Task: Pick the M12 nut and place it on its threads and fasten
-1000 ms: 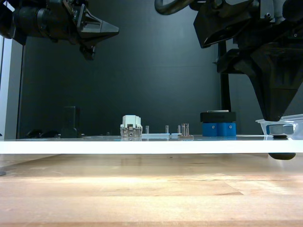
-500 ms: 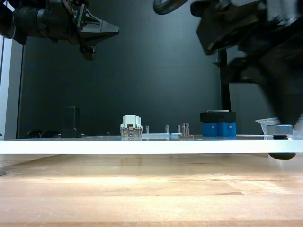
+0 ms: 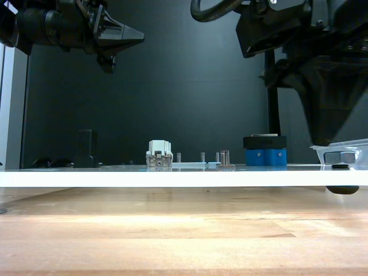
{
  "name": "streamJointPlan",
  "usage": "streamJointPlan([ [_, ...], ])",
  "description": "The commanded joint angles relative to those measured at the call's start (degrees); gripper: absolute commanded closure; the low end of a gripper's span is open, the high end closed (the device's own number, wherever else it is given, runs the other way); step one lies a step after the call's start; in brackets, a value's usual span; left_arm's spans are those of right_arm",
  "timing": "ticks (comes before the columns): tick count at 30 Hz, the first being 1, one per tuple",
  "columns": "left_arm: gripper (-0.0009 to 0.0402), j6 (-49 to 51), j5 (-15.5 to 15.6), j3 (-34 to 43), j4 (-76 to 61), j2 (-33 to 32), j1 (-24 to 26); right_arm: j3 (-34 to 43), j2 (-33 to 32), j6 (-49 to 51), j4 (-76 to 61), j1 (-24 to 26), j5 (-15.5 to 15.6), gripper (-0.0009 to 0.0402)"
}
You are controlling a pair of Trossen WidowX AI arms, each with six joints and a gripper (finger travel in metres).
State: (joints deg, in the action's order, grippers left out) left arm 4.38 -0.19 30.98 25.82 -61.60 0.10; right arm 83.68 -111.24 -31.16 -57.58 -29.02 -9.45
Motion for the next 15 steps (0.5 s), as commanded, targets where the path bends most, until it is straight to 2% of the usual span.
streamJointPlan([
  [1,0.0393,-0.02,0.00,0.02,0.02,0.00,-0.02,-0.59,-0.42,0.13,2.80,0.00,0.07,0.0393],
  [6,0.0393,0.00,0.00,0.02,0.00,0.00,-0.02,-0.74,-1.64,0.35,4.44,0.00,2.43,0.0393],
  [8,0.0393,0.00,0.00,0.02,0.00,0.00,0.00,-0.74,-1.68,0.79,4.52,-0.02,5.81,0.0393],
  [11,0.0393,0.00,0.00,0.02,0.02,0.00,-0.02,-0.74,-1.55,2.08,3.78,0.00,14.27,0.0393],
  [12,0.0393,0.00,0.00,0.02,0.04,0.00,0.00,-0.74,-1.42,1.99,3.34,0.00,15.87,0.0393],
  [15,0.0393,0.00,0.00,0.02,-0.04,0.00,0.00,-0.74,-1.36,1.55,2.21,-0.02,15.98,0.0393],
])
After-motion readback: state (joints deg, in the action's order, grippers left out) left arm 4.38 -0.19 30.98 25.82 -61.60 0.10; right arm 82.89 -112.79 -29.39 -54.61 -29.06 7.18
